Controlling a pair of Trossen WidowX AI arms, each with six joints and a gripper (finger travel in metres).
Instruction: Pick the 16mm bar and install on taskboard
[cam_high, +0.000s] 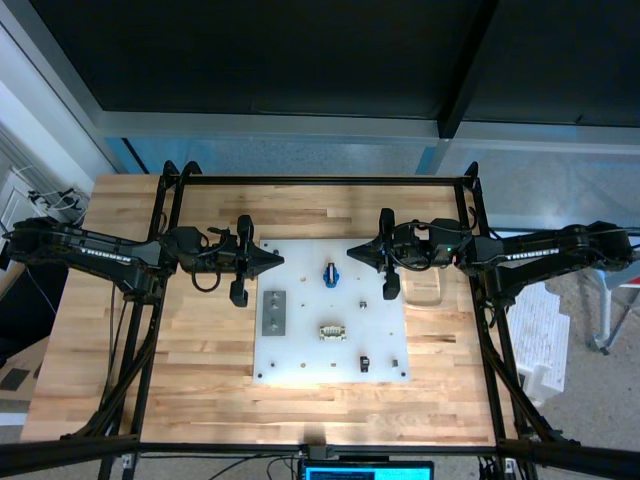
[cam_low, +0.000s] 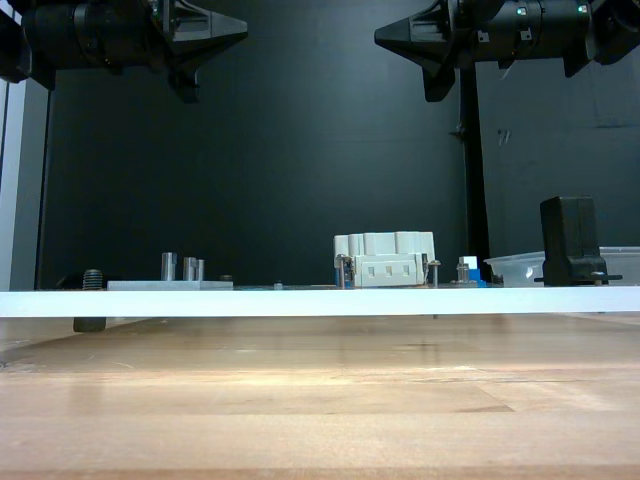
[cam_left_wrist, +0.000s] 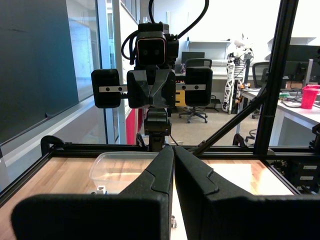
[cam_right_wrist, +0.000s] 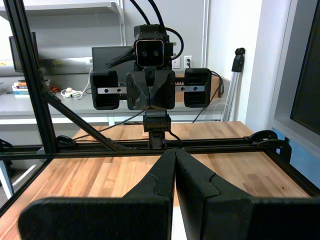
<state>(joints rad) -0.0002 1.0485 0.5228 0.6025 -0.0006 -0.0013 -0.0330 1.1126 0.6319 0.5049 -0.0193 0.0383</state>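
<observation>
The white taskboard (cam_high: 300, 360) lies in the middle of the table, with a grey two-hole block (cam_high: 273, 312), a blue connector (cam_high: 330, 273) and a beige connector (cam_high: 333, 331) on it. I cannot pick out the 16mm bar for certain. Short metal cylinders (cam_low: 168, 266) rise from the grey block (cam_low: 170, 285) in the low view. My left gripper (cam_high: 277, 258) hovers shut and empty high over the board's left rear edge. My right gripper (cam_high: 352, 250) hovers shut and empty over the board's rear, pointing at the left one. Fingertips meet in the wrist views (cam_left_wrist: 174, 148) (cam_right_wrist: 175, 151).
A small clear plastic tray (cam_high: 425, 287) sits just right of the board under the right arm, with a small part (cam_left_wrist: 101, 189) in it. Small black fittings (cam_high: 366, 362) stand near the board's front. A black frame (cam_high: 320, 181) surrounds the table.
</observation>
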